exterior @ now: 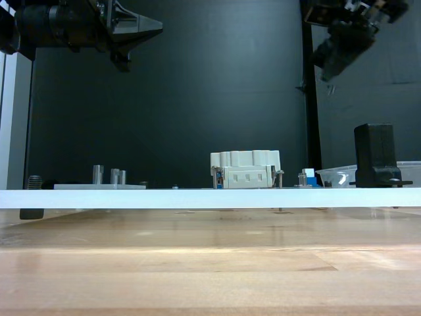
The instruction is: Pick the 16mm bar and install on taskboard
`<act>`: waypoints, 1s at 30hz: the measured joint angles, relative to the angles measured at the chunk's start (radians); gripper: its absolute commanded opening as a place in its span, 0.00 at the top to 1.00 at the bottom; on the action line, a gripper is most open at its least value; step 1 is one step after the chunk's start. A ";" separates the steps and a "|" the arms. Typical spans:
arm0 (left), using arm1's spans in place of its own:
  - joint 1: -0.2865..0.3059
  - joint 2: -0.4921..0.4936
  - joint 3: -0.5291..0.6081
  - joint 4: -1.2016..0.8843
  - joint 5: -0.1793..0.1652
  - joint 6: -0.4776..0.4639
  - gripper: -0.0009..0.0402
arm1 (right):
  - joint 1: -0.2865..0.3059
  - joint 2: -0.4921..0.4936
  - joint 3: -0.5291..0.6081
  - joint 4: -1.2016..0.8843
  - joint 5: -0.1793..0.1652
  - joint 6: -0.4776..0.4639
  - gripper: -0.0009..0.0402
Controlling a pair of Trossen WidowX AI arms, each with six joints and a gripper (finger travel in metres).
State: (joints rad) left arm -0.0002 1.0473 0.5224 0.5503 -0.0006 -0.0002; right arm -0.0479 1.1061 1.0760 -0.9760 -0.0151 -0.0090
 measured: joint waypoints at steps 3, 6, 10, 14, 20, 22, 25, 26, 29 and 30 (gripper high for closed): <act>0.000 0.000 0.000 0.000 0.000 0.000 0.98 | 0.000 0.000 0.000 -0.073 0.000 0.000 0.98; 0.000 0.000 0.000 0.000 0.000 0.000 0.98 | -0.001 0.000 0.000 -0.144 0.000 0.000 0.98; 0.000 0.000 0.000 0.000 0.000 0.000 0.98 | -0.001 0.000 0.000 -0.220 0.000 -0.006 0.98; 0.000 0.000 0.000 0.000 0.000 0.000 0.98 | -0.001 0.000 -0.001 -0.280 0.000 -0.012 0.98; 0.000 0.000 0.000 0.000 0.000 0.000 0.98 | -0.001 0.000 -0.005 -0.341 0.021 -0.026 0.98; 0.000 0.000 0.000 0.000 0.000 0.000 0.98 | -0.003 0.000 -0.011 -0.348 0.023 -0.034 0.98; 0.000 0.000 0.000 0.000 0.000 0.000 0.98 | -0.020 0.000 -0.022 -0.346 0.023 -0.050 0.98; 0.000 0.000 0.000 0.000 0.000 0.000 0.98 | -0.032 0.000 -0.023 -0.345 0.023 -0.058 0.97; 0.000 0.000 0.000 0.000 0.000 0.000 0.98 | -0.078 0.000 -0.034 -0.341 0.023 -0.104 0.95; 0.000 0.000 0.000 0.000 0.000 0.000 0.98 | -0.092 0.000 -0.039 -0.339 0.024 -0.121 0.93</act>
State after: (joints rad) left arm -0.0002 1.0470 0.5228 0.5503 -0.0010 -0.0002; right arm -0.1402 1.1065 1.0370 -1.3151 0.0086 -0.1299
